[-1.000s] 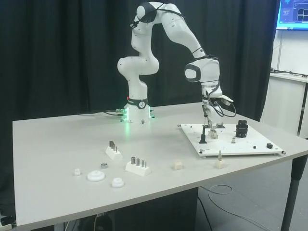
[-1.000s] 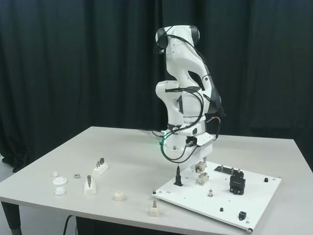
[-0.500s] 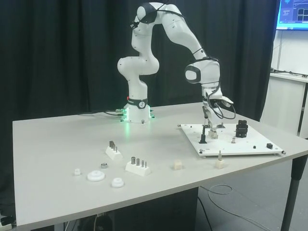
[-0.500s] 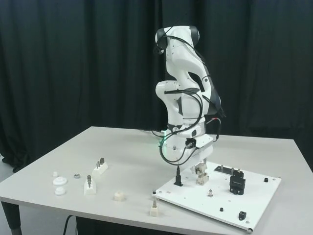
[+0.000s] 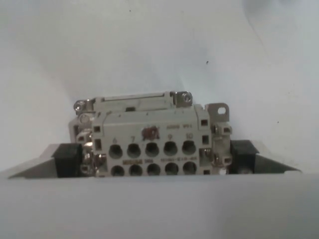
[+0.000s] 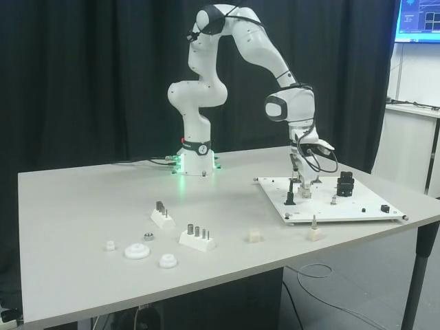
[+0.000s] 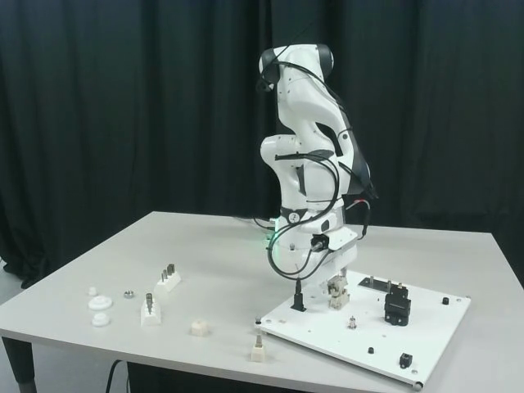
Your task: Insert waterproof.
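Observation:
The waterproof connector [image 5: 149, 132] is a pale multi-pin block with two rows of round holes and metal screws at its corners. My gripper [image 5: 154, 160] is shut on it, with a black pad [image 5: 67, 159] pressed against each side. In the room views the gripper [image 6: 300, 180] [image 7: 336, 286] holds the connector [image 6: 304, 192] [image 7: 336, 298] low over the white board [image 6: 357, 206] [image 7: 434, 332], at its near-left part. What lies directly beneath the connector is hidden.
A black upright peg [image 6: 291, 199] [image 7: 299, 300] stands beside the gripper, and a black block [image 6: 344, 184] [image 7: 397, 309] sits further along the board. Small white blocks [image 6: 314, 234] [image 6: 254, 236], peg holders [image 6: 197, 238] and gears [image 6: 137, 251] lie on the grey table.
The wrist has turned and shifted slightly above the board. The gripper stays low there with the connector between its fingers.

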Robot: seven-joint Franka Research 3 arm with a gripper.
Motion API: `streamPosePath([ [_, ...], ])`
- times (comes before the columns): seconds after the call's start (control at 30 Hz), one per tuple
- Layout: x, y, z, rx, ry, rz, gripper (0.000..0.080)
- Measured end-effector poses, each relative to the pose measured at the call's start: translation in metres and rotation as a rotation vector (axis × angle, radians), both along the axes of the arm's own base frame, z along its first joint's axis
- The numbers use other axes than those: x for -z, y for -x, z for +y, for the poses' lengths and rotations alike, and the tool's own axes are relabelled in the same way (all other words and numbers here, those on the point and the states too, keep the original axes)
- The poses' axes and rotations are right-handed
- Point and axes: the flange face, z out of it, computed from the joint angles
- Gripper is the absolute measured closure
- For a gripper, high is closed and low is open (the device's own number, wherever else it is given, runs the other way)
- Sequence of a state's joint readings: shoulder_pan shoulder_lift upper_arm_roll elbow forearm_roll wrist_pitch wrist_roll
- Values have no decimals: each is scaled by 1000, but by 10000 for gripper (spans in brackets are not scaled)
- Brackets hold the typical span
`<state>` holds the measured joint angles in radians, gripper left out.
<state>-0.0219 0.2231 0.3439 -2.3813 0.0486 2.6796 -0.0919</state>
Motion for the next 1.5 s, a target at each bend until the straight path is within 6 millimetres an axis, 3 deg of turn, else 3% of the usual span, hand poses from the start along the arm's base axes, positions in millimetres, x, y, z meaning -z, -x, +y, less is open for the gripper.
streamPosePath([
  [1.5, 5, -2, 4, -20, 5, 43, 183],
])
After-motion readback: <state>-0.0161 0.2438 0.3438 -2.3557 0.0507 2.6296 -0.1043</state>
